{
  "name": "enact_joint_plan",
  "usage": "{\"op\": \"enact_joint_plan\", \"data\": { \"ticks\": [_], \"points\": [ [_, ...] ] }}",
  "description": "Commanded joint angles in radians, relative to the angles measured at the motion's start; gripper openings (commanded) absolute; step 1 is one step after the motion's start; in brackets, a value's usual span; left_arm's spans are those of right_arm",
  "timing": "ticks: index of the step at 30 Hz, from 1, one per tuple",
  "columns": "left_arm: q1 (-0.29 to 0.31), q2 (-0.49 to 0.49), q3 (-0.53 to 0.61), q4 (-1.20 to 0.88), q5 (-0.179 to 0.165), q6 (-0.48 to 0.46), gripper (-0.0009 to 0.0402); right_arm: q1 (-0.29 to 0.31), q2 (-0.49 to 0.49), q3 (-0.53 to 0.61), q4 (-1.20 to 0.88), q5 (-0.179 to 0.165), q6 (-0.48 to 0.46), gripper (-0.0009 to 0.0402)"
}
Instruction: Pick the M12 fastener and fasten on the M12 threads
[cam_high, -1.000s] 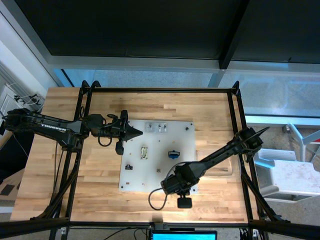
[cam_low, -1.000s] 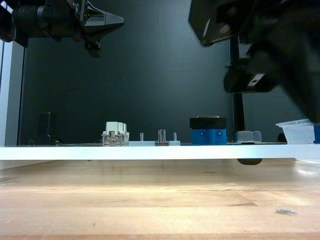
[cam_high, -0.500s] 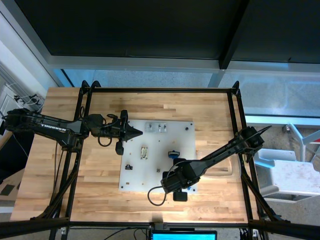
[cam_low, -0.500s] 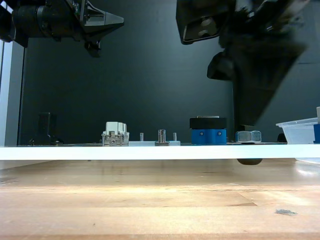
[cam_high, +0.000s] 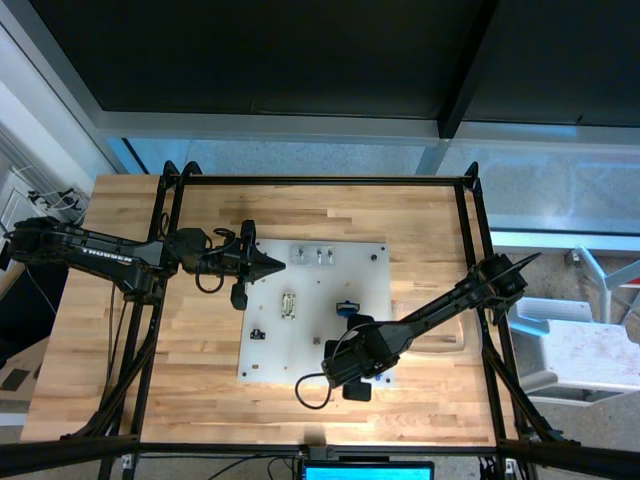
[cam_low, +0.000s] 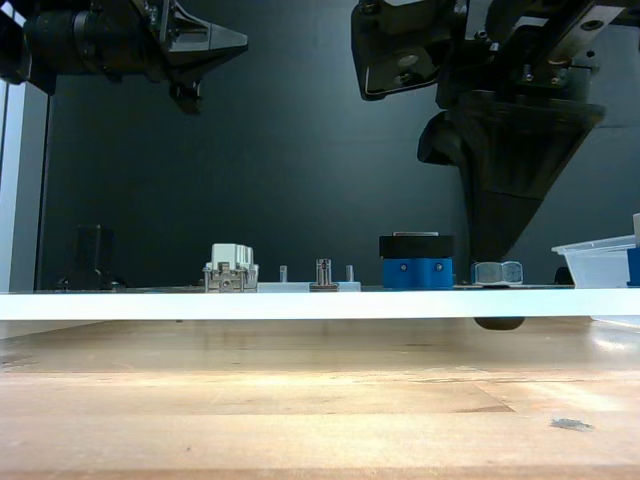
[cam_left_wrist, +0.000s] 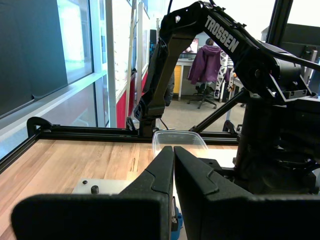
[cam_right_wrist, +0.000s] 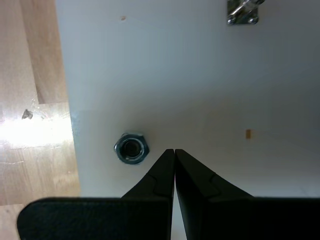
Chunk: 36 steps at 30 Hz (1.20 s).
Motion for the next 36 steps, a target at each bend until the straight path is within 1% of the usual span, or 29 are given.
{"op": "enact_joint_plan", "data": {
  "ticks": [1, 2, 3, 4, 5, 6, 7, 10, 12, 14, 16, 17, 21, 22, 24, 30, 32, 33, 34, 36],
  "points": [
    [0.0, 0.0, 0.0, 0.0, 0.0, 0.0, 0.0, 0.0, 0.002, -0.003, 0.017, -0.098, 0.006, 0.0],
    [0.0, 0.0, 0.0, 0.0, 0.0, 0.0, 0.0, -0.001, 0.002, -0.003, 0.024, -0.151, 0.001, 0.0],
    [0.0, 0.0, 0.0, 0.0, 0.0, 0.0, 0.0, -0.001, 0.002, -0.003, 0.027, -0.218, -0.024, 0.0],
    [0.0, 0.0, 0.0, 0.0, 0.0, 0.0, 0.0, -0.001, 0.0, -0.003, 0.027, -0.275, -0.05, 0.0],
    [0.0, 0.0, 0.0, 0.0, 0.0, 0.0, 0.0, -0.001, -0.002, -0.003, 0.027, -0.319, -0.066, 0.0],
    [0.0, 0.0, 0.0, 0.0, 0.0, 0.0, 0.0, -0.001, -0.003, -0.003, 0.026, -0.352, -0.074, 0.0],
    [0.0, 0.0, 0.0, 0.0, 0.0, 0.0, 0.0, -0.001, -0.004, -0.003, 0.026, -0.369, -0.077, 0.0],
    [0.0, 0.0, 0.0, 0.0, 0.0, 0.0, 0.0, -0.001, -0.01, -0.003, 0.02, -0.37, -0.075, 0.0],
    [0.0, 0.0, 0.0, 0.0, 0.0, 0.0, 0.0, -0.001, -0.011, -0.003, 0.015, -0.349, -0.071, 0.0],
    [0.0, 0.0, 0.0, 0.0, 0.0, 0.0, 0.0, -0.001, -0.011, -0.003, 0.006, -0.31, -0.068, 0.0],
    [0.0, 0.0, 0.0, 0.0, 0.0, 0.0, 0.0, -0.001, -0.014, -0.003, 0.0, -0.255, -0.068, 0.0],
    [0.0, 0.0, 0.0, 0.0, 0.0, 0.0, 0.0, -0.001, -0.015, -0.003, 0.0, -0.22, -0.064, 0.0],
    [0.0, 0.0, 0.0, 0.0, 0.0, 0.0, 0.0, -0.001, -0.017, -0.003, -0.003, -0.061, -0.039, 0.0],
    [0.0, 0.0, 0.0, 0.0, 0.0, 0.0, 0.0, -0.002, -0.014, -0.003, -0.002, -0.034, -0.034, 0.0],
    [0.0, 0.0, 0.0, 0.0, 0.0, 0.0, 0.0, -0.001, -0.008, -0.003, 0.001, -0.017, -0.034, 0.0],
    [0.0, 0.0, 0.0, 0.0, 0.0, 0.0, 0.0, -0.001, 0.01, -0.003, 0.012, -0.017, -0.034, 0.0],
    [0.0, 0.0, 0.0, 0.0, 0.0, 0.0, 0.0, -0.001, 0.012, -0.003, 0.018, -0.025, -0.034, 0.0],
    [0.0, 0.0, 0.0, 0.0, 0.0, 0.0, 0.0, -0.001, 0.012, -0.003, 0.018, -0.048, -0.029, 0.0],
    [0.0, 0.0, 0.0, 0.0, 0.0, 0.0, 0.0, -0.001, 0.012, -0.002, 0.018, -0.1, -0.027, 0.0],
    [0.0, 0.0, 0.0, 0.0, 0.0, 0.0, 0.0, -0.001, 0.008, 0.005, 0.018, -0.253, -0.05, 0.0]
  ]
}}
